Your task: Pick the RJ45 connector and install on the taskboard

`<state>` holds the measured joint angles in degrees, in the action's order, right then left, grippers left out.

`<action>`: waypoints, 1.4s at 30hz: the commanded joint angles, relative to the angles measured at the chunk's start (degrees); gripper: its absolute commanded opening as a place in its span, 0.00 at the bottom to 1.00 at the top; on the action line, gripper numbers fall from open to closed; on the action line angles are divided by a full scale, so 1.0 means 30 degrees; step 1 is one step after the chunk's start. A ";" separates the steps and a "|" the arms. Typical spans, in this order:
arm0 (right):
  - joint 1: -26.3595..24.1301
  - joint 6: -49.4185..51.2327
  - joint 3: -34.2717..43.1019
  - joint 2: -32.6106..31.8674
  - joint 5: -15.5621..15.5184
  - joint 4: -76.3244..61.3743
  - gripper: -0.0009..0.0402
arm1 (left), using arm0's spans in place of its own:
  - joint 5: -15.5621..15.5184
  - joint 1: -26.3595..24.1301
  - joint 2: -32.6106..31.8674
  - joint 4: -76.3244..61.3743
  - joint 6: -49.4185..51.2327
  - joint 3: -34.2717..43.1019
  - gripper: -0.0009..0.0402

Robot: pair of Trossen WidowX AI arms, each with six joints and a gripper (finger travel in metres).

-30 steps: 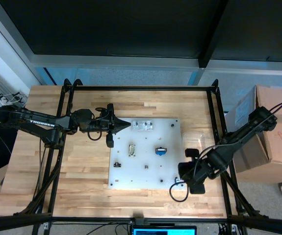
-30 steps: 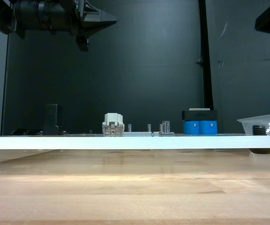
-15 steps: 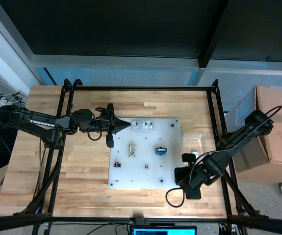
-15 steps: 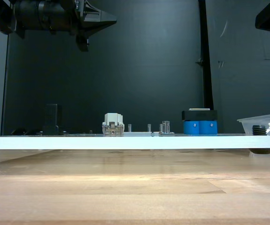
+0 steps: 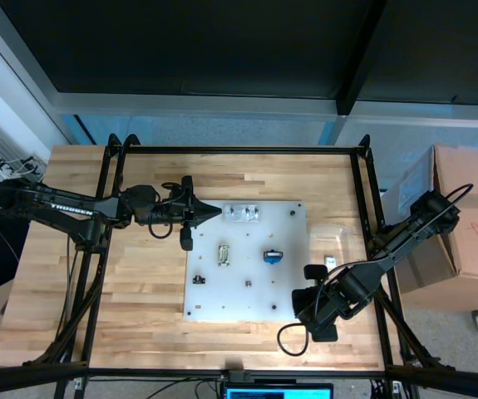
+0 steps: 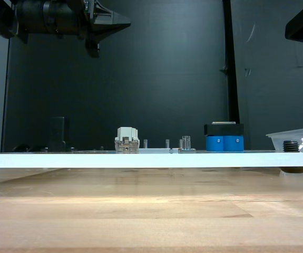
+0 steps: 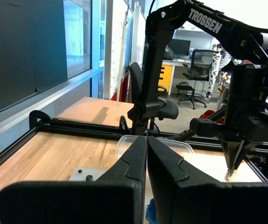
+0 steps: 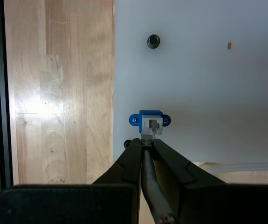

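My right gripper point(image 8: 146, 142) is shut on a black cable just behind its RJ45 connector point(image 8: 146, 136). The plug hangs held above the white taskboard point(image 8: 208, 84), and in the right wrist view it lines up with the blue RJ45 port point(image 8: 150, 122). From above, the right gripper point(image 5: 305, 306) hovers over the board's near right corner, with the blue port point(image 5: 272, 257) farther in. The cable point(image 5: 293, 339) loops below it. My left gripper point(image 5: 209, 212) is shut on nothing, high over the board's far left edge, fingers point(image 7: 138, 158) pressed together.
A clear plastic tray point(image 5: 332, 241) lies right of the board, with a small white part point(image 5: 329, 261) beside it. A grey connector point(image 5: 223, 254) and small fittings stand on the board. Black frame rails point(image 5: 239, 150) ring the table. A cardboard box point(image 5: 467, 216) sits at the right.
My right gripper, with the RJ45 connector and its cable loop, has moved left over the board's near right corner. The left arm has not moved.
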<state>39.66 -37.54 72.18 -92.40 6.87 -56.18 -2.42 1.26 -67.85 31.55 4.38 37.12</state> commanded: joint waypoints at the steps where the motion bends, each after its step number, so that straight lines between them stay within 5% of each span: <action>1: 0.0000 0.0022 -0.0226 -0.0007 0.0036 0.0146 0.02 | 0.0000 0.0007 -0.0007 0.0007 0.0000 0.0000 0.02; 42: -0.0160 0.0976 0.0794 0.0138 0.0036 -0.0641 0.02 | 0.0000 0.0007 -0.0007 0.0007 0.0000 0.0000 0.02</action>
<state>39.24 -35.07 74.11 -92.18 6.87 -58.06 -2.42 1.26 -67.85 31.55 4.40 37.12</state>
